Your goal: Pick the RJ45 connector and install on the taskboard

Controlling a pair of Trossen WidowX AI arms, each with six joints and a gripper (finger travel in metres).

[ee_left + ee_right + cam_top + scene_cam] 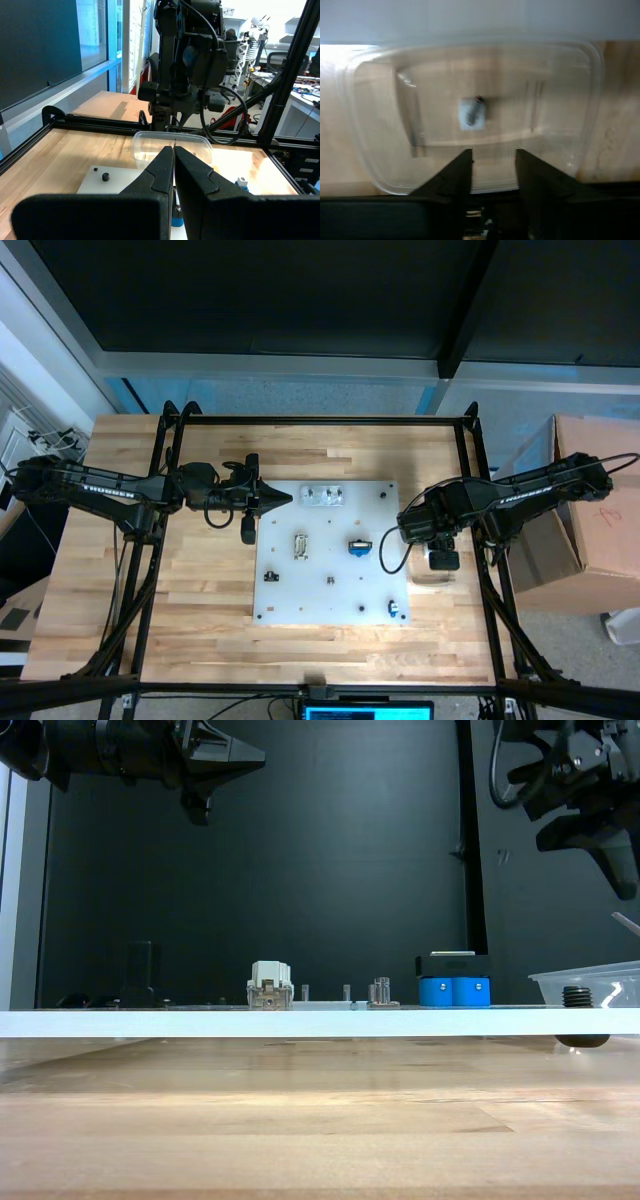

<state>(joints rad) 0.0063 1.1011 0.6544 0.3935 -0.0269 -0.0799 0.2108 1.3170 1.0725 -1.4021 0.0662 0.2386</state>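
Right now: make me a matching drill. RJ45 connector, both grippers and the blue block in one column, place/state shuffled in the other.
Things:
1. RJ45 connector
2. left gripper
3. right gripper
4. blue block

Place/state:
A. open, above the clear tray
B. seated on the white taskboard
C. lying free in the clear tray
D. shut, raised over the taskboard's left side

Pairs: 1-C, 2-D, 3-A, 4-B
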